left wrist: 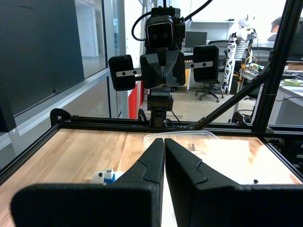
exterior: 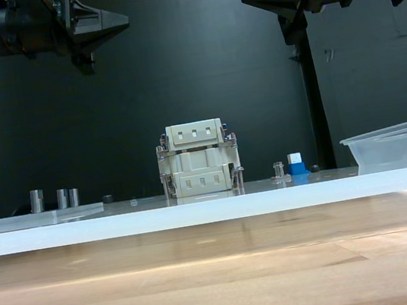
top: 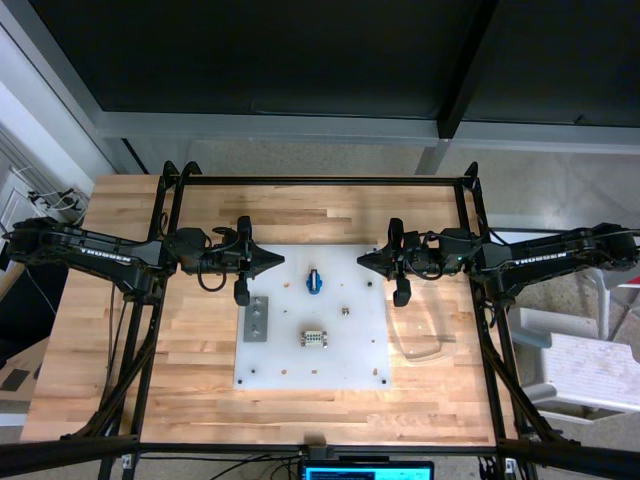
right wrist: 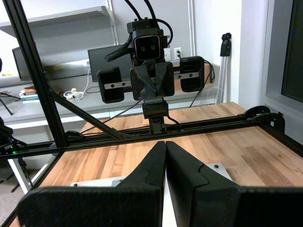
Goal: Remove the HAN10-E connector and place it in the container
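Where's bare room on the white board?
White board: near strip before the HAN10-E connector and right side toward the container are bare. Crowded by the grey plate. Left gripper and right gripper hover shut over its far edge.

The wooden table (top: 120,330) carries a white flat board (top: 350,345) at its middle, and the clear container (top: 432,325) lies just beside it, toward the table's right edge.

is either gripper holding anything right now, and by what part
Nothing is held. The left gripper and right gripper are both shut on nothing, hovering above the white board; the HAN10-E connector sits untouched on it.
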Robot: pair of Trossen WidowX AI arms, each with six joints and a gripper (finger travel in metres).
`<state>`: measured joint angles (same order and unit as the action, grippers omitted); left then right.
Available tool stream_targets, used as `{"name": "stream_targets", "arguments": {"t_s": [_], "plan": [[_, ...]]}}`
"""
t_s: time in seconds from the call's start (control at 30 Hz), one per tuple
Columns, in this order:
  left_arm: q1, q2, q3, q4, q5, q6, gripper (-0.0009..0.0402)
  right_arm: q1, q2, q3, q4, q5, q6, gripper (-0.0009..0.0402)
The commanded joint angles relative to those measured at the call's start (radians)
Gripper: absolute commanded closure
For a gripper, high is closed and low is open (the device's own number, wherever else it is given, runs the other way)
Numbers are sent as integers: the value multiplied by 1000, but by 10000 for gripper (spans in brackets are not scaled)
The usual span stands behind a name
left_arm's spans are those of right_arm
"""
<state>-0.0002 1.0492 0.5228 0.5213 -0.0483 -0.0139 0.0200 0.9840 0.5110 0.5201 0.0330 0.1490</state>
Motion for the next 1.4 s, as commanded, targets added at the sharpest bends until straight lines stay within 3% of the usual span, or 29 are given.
{"name": "stream_targets", "arguments": {"t_s": [0.03, 0.93, 1.03, 1.23, 1.4], "plan": [[0, 0, 0, 0, 0, 0, 393, 0, 0, 0, -1, 0, 0, 393], [0, 0, 0, 0, 0, 0, 393, 0, 0, 0, 0, 0, 3, 393], [0, 0, 0, 0, 0, 0, 393, 1, 0, 10, -10, -10, 55, 393], [0, 0, 0, 0, 0, 0, 393, 11, 20, 162, -346, -11, 55, 393], [0, 0, 0, 0, 0, 0, 393, 78, 108, 345, -626, -8, 38, 393]]}}
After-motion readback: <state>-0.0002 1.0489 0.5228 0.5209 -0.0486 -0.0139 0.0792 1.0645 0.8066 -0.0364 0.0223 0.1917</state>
